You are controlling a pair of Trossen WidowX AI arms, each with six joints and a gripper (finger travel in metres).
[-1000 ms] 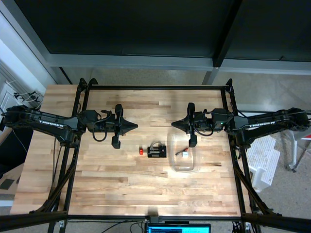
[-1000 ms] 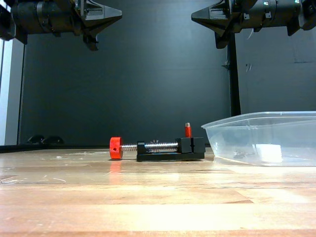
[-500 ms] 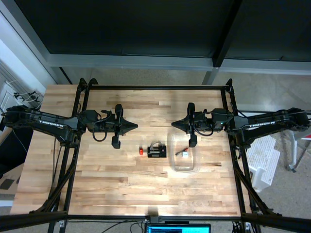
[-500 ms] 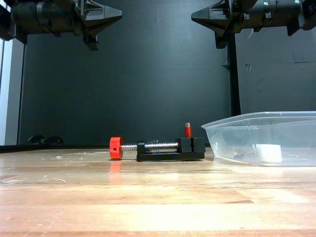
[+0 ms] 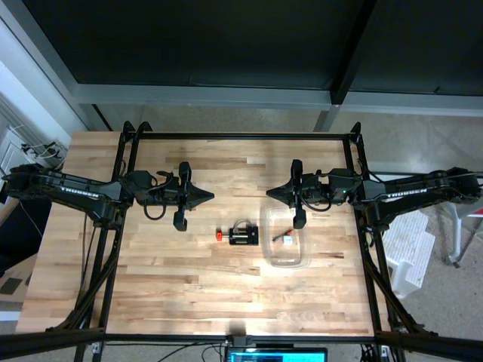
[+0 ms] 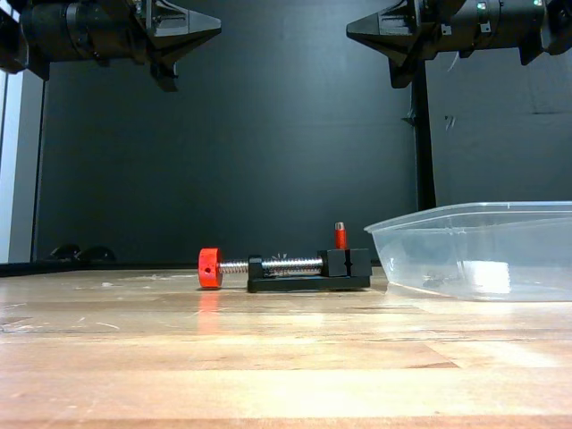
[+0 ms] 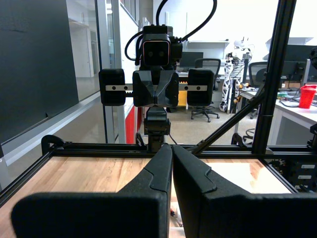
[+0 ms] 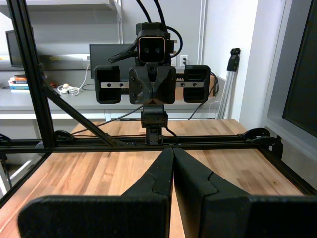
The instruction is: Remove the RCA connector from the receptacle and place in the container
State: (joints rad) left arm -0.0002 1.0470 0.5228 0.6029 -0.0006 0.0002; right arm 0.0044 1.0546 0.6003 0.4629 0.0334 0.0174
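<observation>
Left gripper (image 5: 210,196) and right gripper (image 5: 272,192) hover closed above the desk (image 5: 189,286). The RCA connector (image 5: 281,234) apparently lies in the container (image 5: 265,249). It is likely light, rigid and slippery; grasp across its dark body.

Wooden table (image 5: 189,294), grey floor (image 5: 226,121), office chairs (image 7: 210,64) behind.

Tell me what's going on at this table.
Nothing is being handled right now. The left gripper and the right gripper both hang shut, high above the table, pointing at each other. The RCA connector lies inside the container, next to a small white piece and clear of the receptacle. The job looks done.
</observation>
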